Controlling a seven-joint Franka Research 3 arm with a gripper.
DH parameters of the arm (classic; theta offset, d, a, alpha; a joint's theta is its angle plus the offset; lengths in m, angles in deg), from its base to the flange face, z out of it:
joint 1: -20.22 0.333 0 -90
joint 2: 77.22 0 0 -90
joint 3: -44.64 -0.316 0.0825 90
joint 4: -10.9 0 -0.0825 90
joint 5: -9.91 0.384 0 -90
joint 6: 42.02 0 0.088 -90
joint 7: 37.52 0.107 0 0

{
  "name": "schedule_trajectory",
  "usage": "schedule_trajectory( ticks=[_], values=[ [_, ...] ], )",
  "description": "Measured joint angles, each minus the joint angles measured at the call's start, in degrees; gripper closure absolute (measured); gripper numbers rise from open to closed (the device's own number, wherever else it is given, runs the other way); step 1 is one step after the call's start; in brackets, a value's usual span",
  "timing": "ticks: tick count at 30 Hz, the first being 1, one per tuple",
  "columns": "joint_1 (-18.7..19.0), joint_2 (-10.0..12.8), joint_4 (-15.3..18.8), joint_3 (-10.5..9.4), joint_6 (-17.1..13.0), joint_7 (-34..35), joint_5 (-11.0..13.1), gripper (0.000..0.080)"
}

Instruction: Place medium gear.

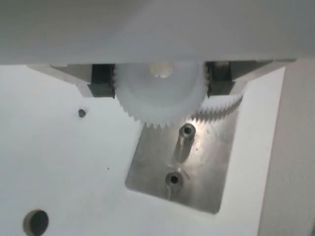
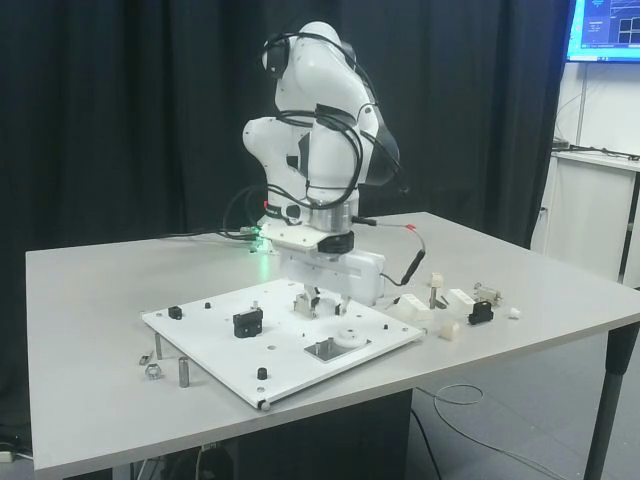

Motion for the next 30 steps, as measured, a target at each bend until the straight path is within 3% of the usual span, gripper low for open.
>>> schedule_trajectory(
  ticks=[30],
  values=[
    [0.24, 0.43, 0.44, 1.86, -0.59, -4.07, -0.15, 0.0405]
  ],
)
